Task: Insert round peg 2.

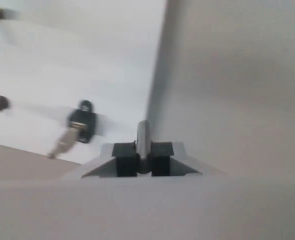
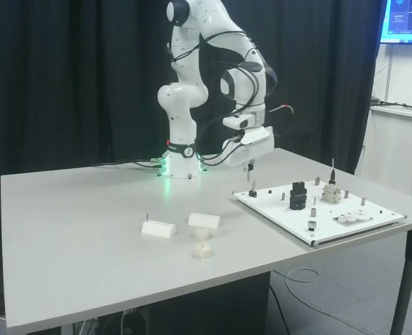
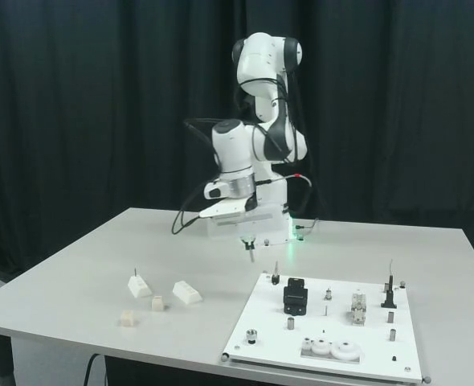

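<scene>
Gripping a round peg (image 1: 143,145) between its two black fingertips, the gripper (image 1: 144,159) has its jaws shut down to the peg's width, and the peg sticks out past them toward the board (image 2: 346,227). In the room views it hangs above the counter (image 2: 80,216), just off the board's edge near the arm's base, with the peg tip clear of everything. The main risk, I judge, is picking the wrong seat: in the second room view the board carries several small posts and holes from 6 o'clock round to 3 o'clock of the black block (image 3: 296,297), and I cannot tell which takes this peg. A peg gripped slightly tilted could jam on the hole's rim or slip in the jaws when pressed. Travelling low could also clip the post (image 3: 275,278) at the board's near corner, at 5 o'clock from the gripper.
</scene>
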